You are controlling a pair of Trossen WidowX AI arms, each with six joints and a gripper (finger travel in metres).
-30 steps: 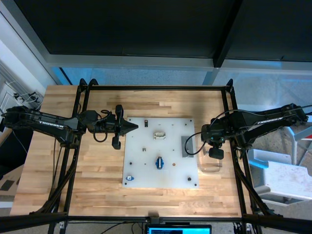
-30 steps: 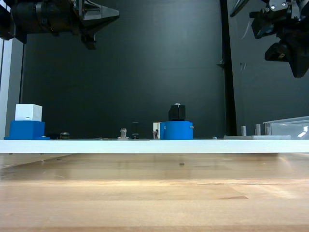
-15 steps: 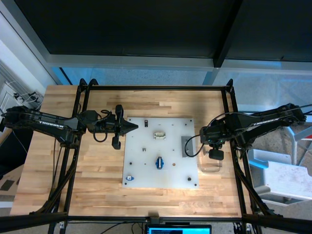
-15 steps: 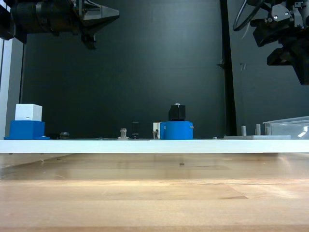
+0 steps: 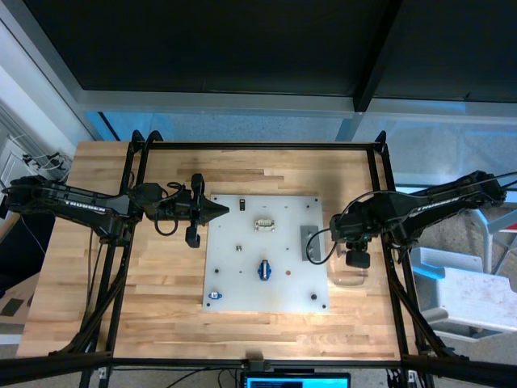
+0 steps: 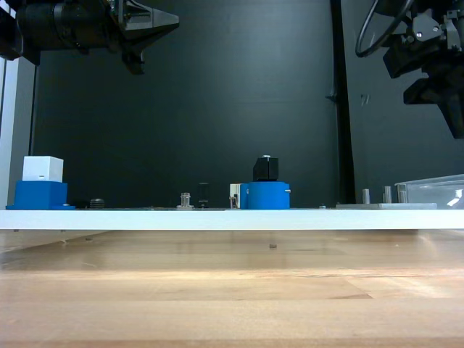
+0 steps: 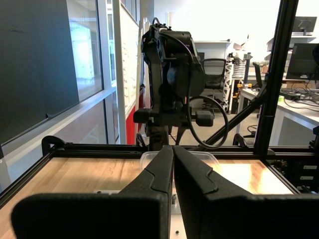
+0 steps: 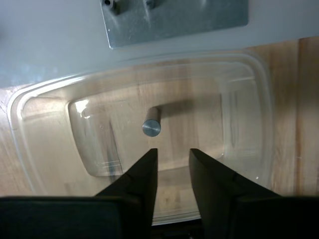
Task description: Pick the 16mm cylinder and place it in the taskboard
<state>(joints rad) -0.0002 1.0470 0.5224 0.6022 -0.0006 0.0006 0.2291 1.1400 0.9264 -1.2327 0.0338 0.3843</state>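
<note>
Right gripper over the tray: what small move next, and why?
Probably lower the right gripper toward the cylinder: it hangs open above the clear tray, where the cylinder stands just beyond its fingertips. The left gripper hangs shut at the taskboard's left edge.

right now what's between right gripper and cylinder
Bare air, right wrist view: open right gripper above cylinder in clear tray. Left gripper shut, over taskboard's left edge.
</note>
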